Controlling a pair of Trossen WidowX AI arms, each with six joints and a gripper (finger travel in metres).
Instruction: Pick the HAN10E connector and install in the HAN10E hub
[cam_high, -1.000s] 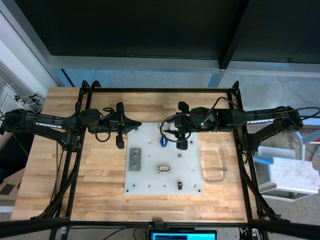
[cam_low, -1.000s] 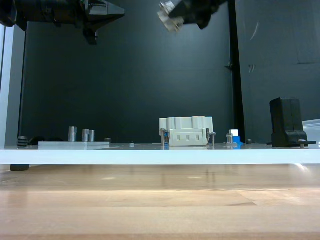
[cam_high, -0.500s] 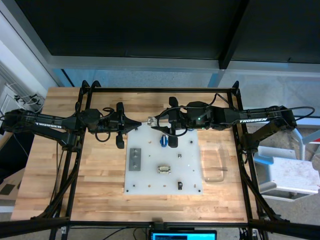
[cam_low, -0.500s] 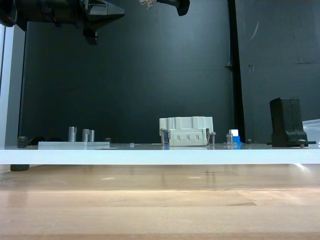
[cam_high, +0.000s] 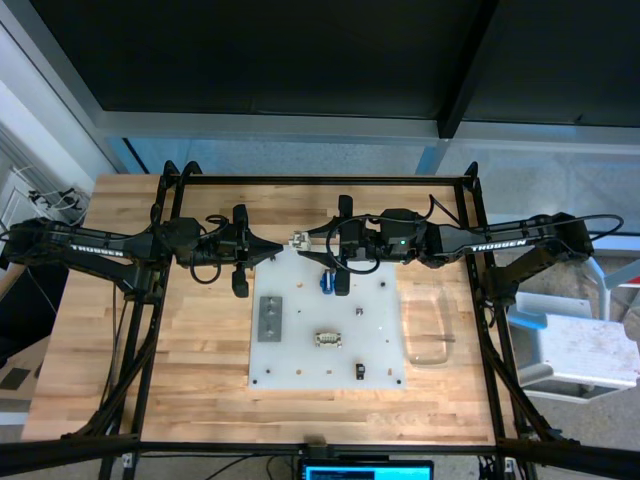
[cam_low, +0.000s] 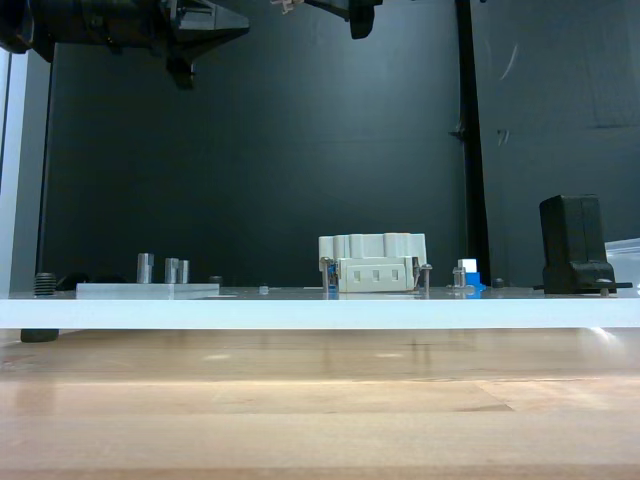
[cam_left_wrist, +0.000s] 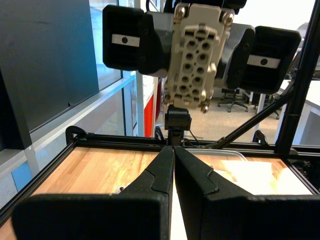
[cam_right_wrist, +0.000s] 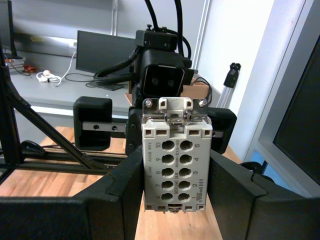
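The HAN10E connector (cam_high: 298, 240), a pale beige block with rows of pin holes, hangs high above the board's far edge, and my right gripper (cam_high: 302, 241) is shut on it. The right wrist view shows the connector (cam_right_wrist: 176, 155) between both fingers (cam_right_wrist: 120, 185), with numbered holes facing the camera. In the left wrist view the connector (cam_left_wrist: 192, 55) floats just beyond my left gripper (cam_left_wrist: 173, 147), which is shut on nothing. From above, the left gripper (cam_high: 278, 249) points at the connector, a small gap apart. The HAN10E hub (cam_high: 327, 341) sits on the white plate (cam_high: 380, 330), also visible as the hub (cam_low: 375, 263).
On the plate stand a grey metal block (cam_high: 270, 318), a blue upright part (cam_high: 326, 283) below the right gripper, and a small black part (cam_high: 359, 372) near the front edge. A clear tray (cam_high: 428, 330) lies right of the plate. Black frame rails border the table.
The right arm has carried the connector leftward and turned it, bringing it close to the left gripper's tip. The left arm has not moved.
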